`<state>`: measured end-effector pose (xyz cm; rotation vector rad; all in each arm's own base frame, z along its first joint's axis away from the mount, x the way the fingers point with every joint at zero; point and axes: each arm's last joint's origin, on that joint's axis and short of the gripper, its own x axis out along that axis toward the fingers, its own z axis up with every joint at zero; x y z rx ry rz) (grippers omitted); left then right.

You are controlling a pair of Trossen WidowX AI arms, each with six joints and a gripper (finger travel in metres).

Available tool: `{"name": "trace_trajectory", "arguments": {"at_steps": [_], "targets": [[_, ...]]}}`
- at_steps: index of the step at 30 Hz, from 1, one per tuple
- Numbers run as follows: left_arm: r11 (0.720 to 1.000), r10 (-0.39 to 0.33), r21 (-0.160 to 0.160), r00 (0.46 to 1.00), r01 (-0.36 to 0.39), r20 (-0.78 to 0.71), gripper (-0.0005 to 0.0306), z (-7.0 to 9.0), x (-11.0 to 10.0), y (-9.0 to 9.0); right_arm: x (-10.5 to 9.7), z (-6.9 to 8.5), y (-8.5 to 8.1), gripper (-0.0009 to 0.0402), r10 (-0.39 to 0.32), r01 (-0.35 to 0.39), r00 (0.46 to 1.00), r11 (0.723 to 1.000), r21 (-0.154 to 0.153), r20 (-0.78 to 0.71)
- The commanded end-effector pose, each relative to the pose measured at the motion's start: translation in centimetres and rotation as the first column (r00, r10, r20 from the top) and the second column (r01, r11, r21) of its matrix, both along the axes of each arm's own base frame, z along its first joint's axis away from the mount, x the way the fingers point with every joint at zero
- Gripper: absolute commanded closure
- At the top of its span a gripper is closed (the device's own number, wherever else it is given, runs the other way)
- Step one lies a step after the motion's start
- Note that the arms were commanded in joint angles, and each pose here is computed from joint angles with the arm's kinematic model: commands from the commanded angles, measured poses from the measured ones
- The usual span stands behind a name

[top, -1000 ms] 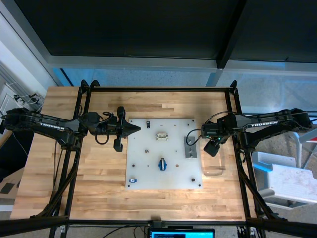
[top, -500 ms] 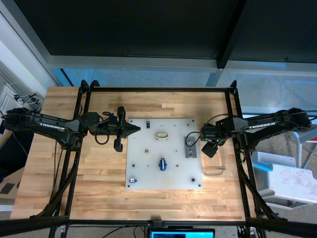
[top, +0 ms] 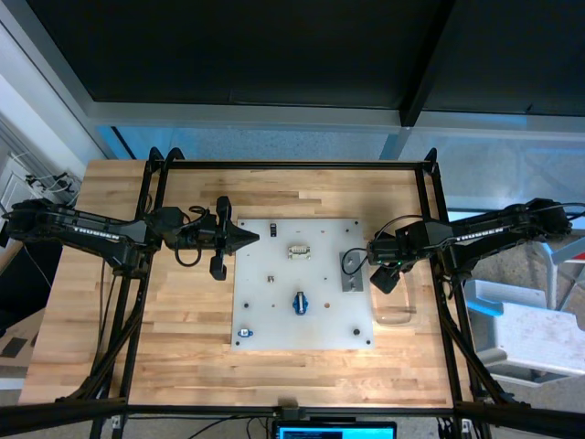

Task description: Pick the 16mm cylinder and place it in the taskboard

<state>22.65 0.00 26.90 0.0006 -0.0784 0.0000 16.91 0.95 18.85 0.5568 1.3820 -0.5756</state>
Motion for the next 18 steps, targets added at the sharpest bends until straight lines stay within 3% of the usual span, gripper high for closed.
{"name": "trace_trajectory", "arguments": {"at_steps": [1,18], "targets": [[1.000,0.000,0.000,1.000,0.000,0.000,0.0300,0.0,0.0,0.0,-0.1,-0.1,0.0,0.0205,0.000,0.000,1.000,1.000,-0.004,-0.003],[1.000,0.000,0.000,1.000,0.000,0.000,0.0300,0.0,0.0,0.0,-0.3,-1.6,0.1,0.0205,-0.007,0.007,1.000,1.000,-0.001,0.012]]}}
